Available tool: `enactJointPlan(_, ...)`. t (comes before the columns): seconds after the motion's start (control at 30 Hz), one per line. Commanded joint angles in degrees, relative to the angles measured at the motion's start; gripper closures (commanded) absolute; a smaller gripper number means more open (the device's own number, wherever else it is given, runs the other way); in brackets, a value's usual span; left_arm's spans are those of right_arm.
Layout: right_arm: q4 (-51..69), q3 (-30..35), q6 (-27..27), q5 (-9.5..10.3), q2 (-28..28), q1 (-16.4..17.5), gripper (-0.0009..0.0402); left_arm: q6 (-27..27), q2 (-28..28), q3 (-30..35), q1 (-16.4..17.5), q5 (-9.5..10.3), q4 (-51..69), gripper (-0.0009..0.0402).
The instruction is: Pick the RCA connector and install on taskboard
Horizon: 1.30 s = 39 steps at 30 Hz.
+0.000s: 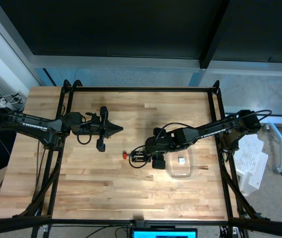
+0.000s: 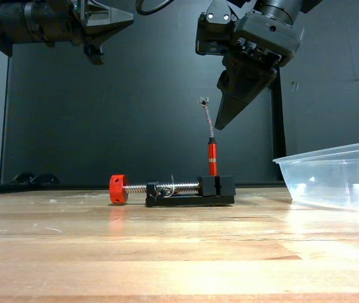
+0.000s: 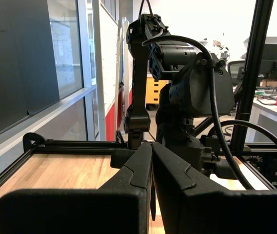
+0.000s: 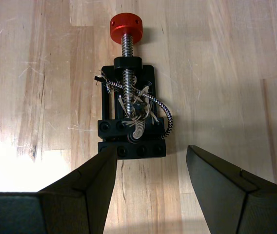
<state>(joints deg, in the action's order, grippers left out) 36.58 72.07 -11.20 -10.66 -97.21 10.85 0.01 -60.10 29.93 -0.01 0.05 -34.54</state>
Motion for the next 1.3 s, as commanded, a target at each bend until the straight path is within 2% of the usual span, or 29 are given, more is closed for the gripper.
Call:
enactJointPlan(0.03,0.0,0.1,0.0,0.15,0.1,0.0,0.0194,0.0,0.0,0.0,0.0,-0.02,0.0,0.0393)
enactJointPlan(0.2,0.3,0.0,1.8,0.26,1.4,0.0,0.0201,0.0,0.0,0.0,0.0,-0.02,0.0,0.0393)
enactJointPlan(0.4,-2.3,-2.0,4.2,0.31,7.4,-0.3,0.0218,0.0,0.0,0.0,0.0,-0.02,0.0,0.0393)
enactJointPlan(0.6,-10.2,-6.6,6.1,3.23,14.1,-2.9,0.0254,0.0,0.0,0.0,0.0,-0.02,0.0,0.0393)
enactJointPlan(0.77,-14.8,-9.3,7.8,3.45,18.2,-5.3,0.0299,0.0,0.0,0.0,0.0,-0.02,0.0,0.0393)
enactJointPlan(0.9,-21.0,-12.7,8.3,7.69,21.5,-7.0,0.0336,0.0,0.0,0.0,0.0,-0.02,0.0,0.0393)
enactJointPlan(0.93,-22.6,-13.6,8.3,8.11,22.4,-7.4,0.0345,0.0,0.0,0.0,0.0,-0.02,0.0,0.0393)
enactJointPlan(1.13,-33.6,-21.2,8.3,8.28,28.1,-8.9,0.0396,0.0,0.0,0.0,0.0,-0.02,0.0,0.0393)
enactJointPlan(1.3,-39.4,-25.7,8.3,8.13,31.7,-9.5,0.0389,0.0,0.0,0.0,0.0,-0.02,0.0,0.0393)
